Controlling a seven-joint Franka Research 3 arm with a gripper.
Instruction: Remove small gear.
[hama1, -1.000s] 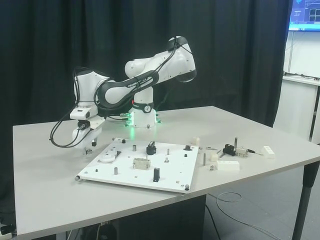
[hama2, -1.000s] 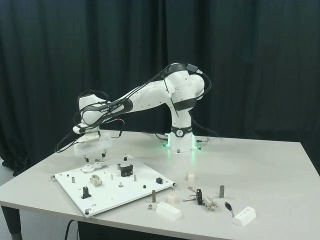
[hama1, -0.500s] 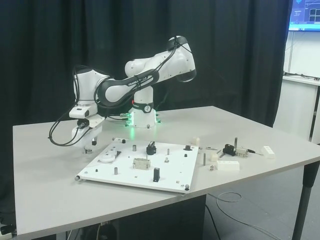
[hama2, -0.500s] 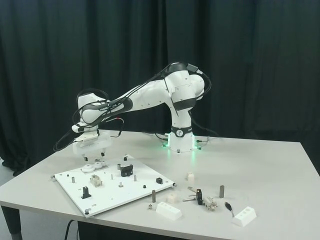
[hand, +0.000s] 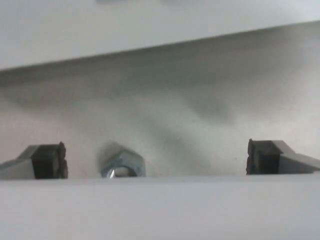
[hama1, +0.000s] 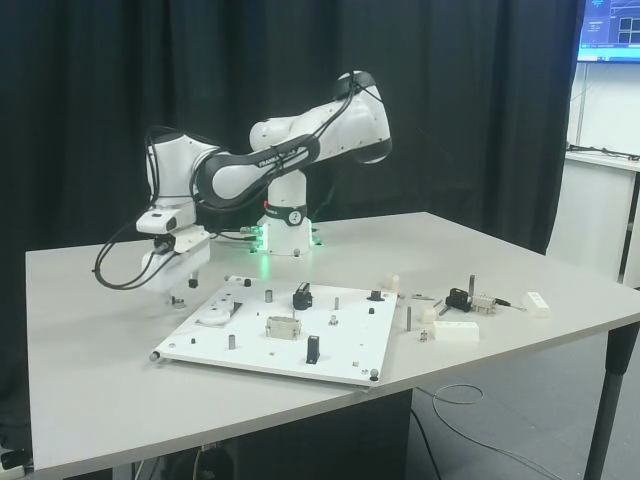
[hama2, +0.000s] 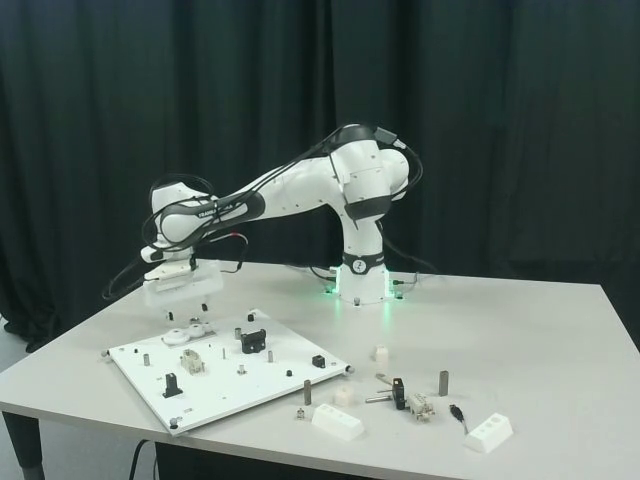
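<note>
My jaws (hama1: 178, 292) hang open and empty, left of frame above the white board's (hama1: 340, 352) corner. Small gear: I cannot tell which piece. Judging removal unconfirmed; nothing gripped.

White jointed arm (hama1: 290, 150) with black bands, black cables, green-lit base (hama2: 362, 285).

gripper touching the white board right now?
Apart. Both room views show the gripper raised above the table, off the edge of the white board, with clear space beneath the fingertips. In the wrist view the fingers are open and hold nothing.
</note>
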